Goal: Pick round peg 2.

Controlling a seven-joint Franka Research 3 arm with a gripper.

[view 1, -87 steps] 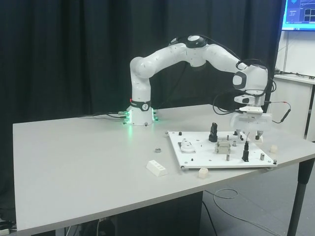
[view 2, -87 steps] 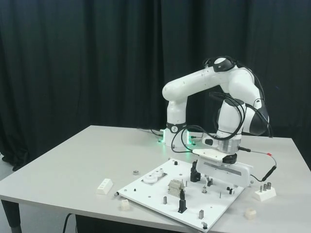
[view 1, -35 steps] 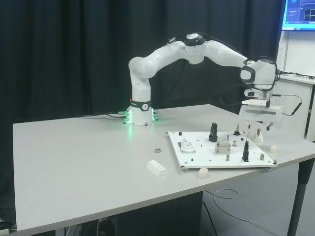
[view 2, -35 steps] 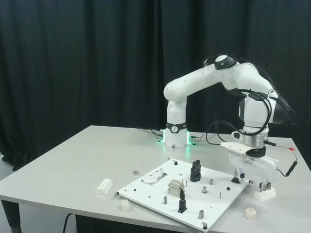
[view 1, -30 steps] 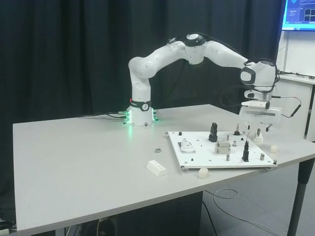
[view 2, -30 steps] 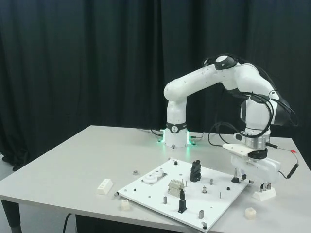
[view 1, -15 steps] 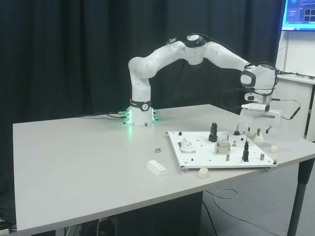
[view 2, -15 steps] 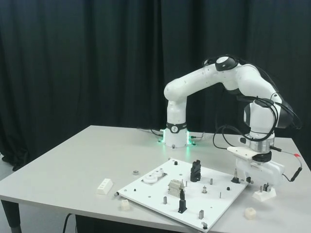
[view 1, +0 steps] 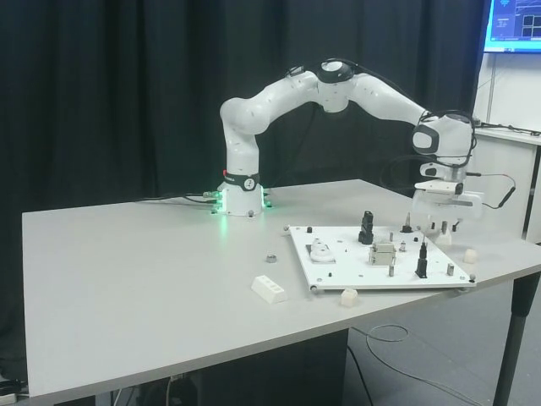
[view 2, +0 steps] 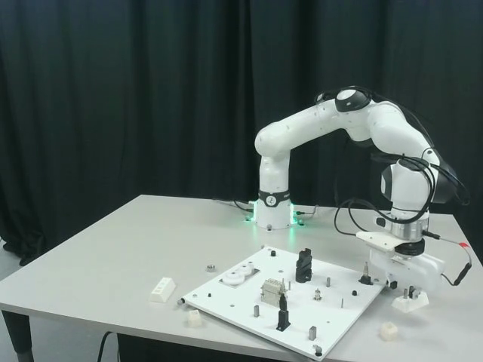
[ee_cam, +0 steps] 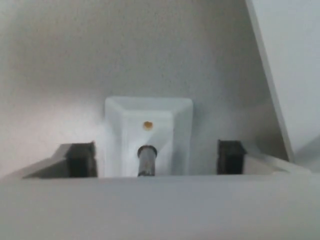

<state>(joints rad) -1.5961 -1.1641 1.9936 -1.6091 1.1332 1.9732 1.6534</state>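
Observation:
In the wrist view a round grey peg [ee_cam: 147,160] stands upright in a white holder block [ee_cam: 148,131], with a small hole just behind it. My gripper [ee_cam: 155,158] is open, its black fingertips [ee_cam: 80,159] standing on either side of the block with the peg between them, apart from both. In the room views the gripper [view 1: 445,222] [view 2: 407,285] hangs low over the holder [view 2: 410,302], which sits on the grey table just past the far right edge of the white board [view 2: 249,302]. The holder is mostly hidden behind the gripper in the first room view.
The white board [view 1: 338,269] carries several black and grey fixtures and pegs. A white block [view 1: 269,288], a small white cube [view 1: 347,297] and a small ring [view 1: 271,256] lie on the table near the board. Another small white piece [view 2: 389,330] sits near the holder.
The arm swung from above the board out past its right edge, then came down over the holder block. The fingers now straddle the peg.

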